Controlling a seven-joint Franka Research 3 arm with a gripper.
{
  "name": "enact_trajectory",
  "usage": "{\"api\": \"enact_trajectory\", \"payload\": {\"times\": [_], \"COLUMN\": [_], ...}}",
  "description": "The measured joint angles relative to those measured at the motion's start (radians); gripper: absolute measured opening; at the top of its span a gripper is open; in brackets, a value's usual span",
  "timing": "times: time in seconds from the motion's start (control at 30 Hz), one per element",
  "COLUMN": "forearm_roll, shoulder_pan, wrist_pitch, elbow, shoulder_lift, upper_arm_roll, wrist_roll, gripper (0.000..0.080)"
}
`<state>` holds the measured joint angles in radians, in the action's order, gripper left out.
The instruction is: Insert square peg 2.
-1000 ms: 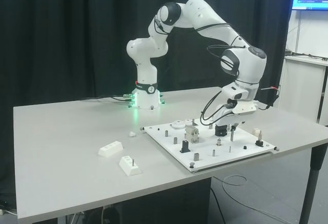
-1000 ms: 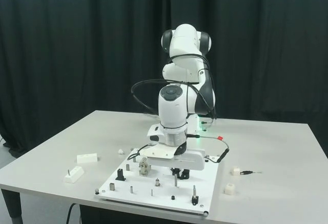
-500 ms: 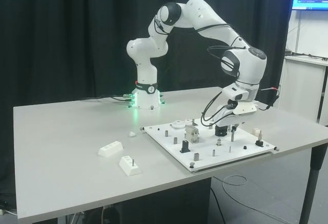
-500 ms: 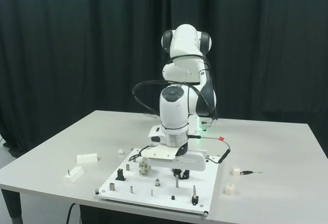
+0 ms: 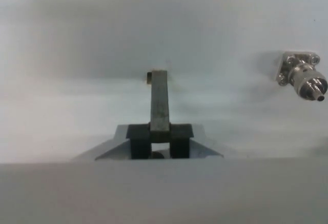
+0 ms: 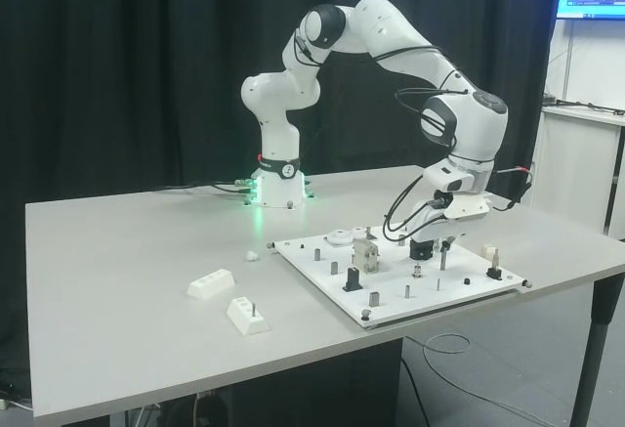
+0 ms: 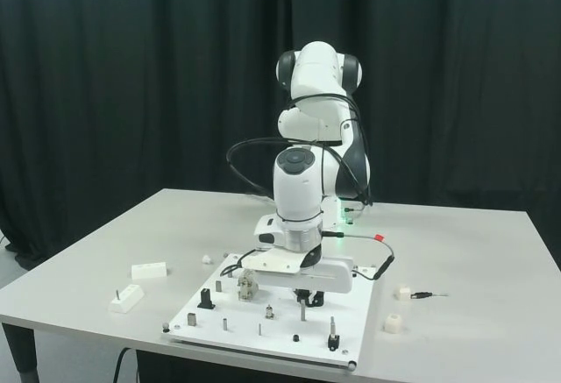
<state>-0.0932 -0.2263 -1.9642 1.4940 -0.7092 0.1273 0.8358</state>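
The arm bends low over the white board at the near side of the desk, and the fingers are clamped on a grey square peg, one black pad either side of its upper end. The peg hangs straight down from them. In the wrist view its lower tip sits right at a small dark opening in the board, which I take to be the hole meant for it. The tip looks level with the board's surface or just into the mouth; I cannot tell which, nor whether it is truly centred, since a sliver of the opening shows to one side of the tip.

So the step in hand looks like the insertion itself: peg carried, lined up, about to be seated. A metal fitting with a flange stands well apart from the peg, off to one side of the fingers, and should not interfere.

The next move, as I judge it, calls for a slow straight push downward with the peg held upright. If it catches on the edge, a slight nudge toward the visible part of the hole would be needed before pressing on, and only once the peg is seated should the grip let go
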Motion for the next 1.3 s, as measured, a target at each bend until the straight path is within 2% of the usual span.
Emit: {"api": "enact_trajectory", "payload": {"times": [1.3], "forearm_roll": [0.002], "shoulder_pan": [-0.007], "wrist_pitch": [-0.018], "elbow": [0.028], "shoulder_lift": [0.012], "upper_arm_roll": [-0.001], "wrist_roll": [0.000], "gripper": [0.0070]}}
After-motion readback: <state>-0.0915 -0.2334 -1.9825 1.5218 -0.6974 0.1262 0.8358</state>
